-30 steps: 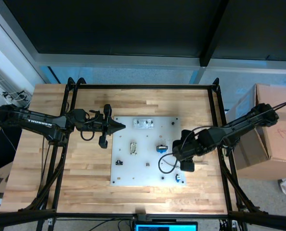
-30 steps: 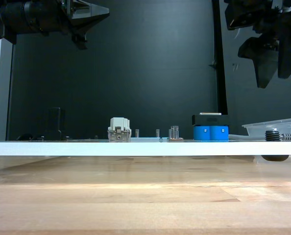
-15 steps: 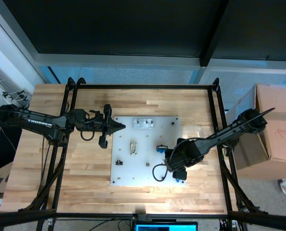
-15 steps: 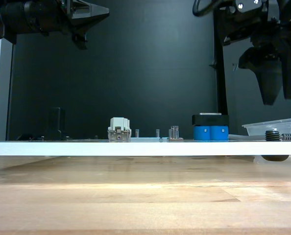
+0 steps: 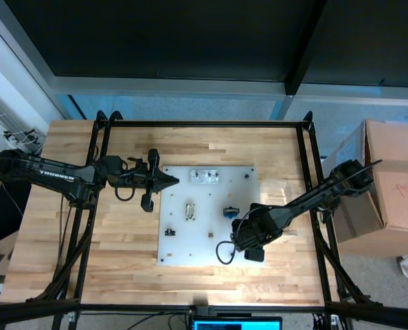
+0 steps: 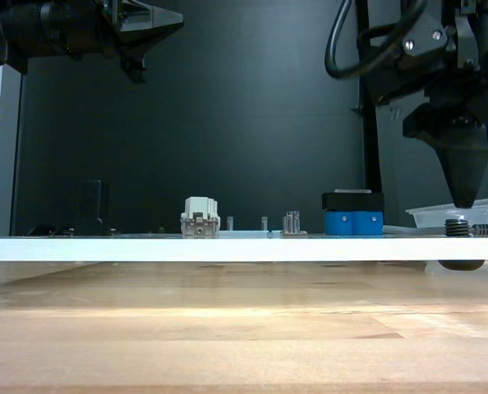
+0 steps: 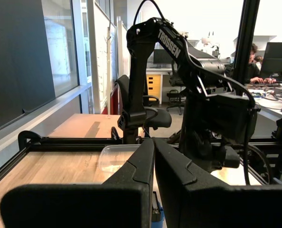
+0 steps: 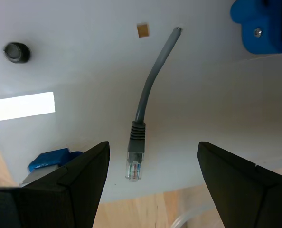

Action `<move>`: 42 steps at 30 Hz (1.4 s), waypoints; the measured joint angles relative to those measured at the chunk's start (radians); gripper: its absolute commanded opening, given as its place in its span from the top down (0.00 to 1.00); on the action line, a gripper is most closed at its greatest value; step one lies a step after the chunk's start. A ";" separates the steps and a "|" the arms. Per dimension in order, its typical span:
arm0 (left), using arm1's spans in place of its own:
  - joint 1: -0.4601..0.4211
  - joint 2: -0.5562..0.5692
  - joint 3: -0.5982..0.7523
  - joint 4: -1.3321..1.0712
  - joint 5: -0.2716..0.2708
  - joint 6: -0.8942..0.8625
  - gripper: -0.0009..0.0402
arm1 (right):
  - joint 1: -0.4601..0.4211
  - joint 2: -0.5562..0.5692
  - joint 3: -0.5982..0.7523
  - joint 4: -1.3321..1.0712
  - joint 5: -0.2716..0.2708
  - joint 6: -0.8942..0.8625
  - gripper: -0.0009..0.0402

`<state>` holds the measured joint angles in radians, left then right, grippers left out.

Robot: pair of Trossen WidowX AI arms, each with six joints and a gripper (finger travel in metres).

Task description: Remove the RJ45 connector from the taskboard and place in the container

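**TABLE AND TASKBOARD: POSITIONS**

Taskboard (image 5: 204, 251): on the middle of the table (image 5: 121, 275).
Container (image 7: 110, 154): on the table, off the board's right edge.
Cardboard box (image 5: 389, 192): beyond the table's right edge.
RJ45 connector (image 8: 135, 164): lying free and flat on the board towards its near right corner, its cable stub trailing away; nothing grips it.
Right gripper (image 8: 153, 144): above the connector, a finger spread to either side.
Left gripper (image 5: 171, 180): over the board's far left corner, fingers pressed together, well apart from the connector.
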<state>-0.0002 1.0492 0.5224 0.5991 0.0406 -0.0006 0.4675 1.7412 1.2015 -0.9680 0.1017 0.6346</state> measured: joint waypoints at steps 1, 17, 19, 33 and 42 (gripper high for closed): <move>0.000 0.000 0.000 0.000 0.000 0.000 0.98 | 0.001 0.005 -0.002 0.003 0.000 0.000 0.35; 0.000 0.000 0.000 0.000 0.000 0.000 0.98 | 0.009 0.017 -0.063 0.093 -0.034 -0.013 0.53; 0.000 0.000 0.000 0.000 0.000 0.000 0.98 | 0.009 0.016 -0.064 0.096 -0.034 -0.013 0.59; 0.000 0.000 0.000 0.000 0.000 0.000 0.98 | 0.008 0.006 -0.067 0.086 -0.020 -0.015 0.95; 0.000 0.000 0.000 0.000 0.000 0.000 0.98 | 0.006 -0.053 -0.046 0.077 -0.020 -0.011 0.97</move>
<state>-0.0002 1.0492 0.5228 0.5991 0.0406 -0.0002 0.4736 1.6878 1.1557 -0.8906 0.0814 0.6231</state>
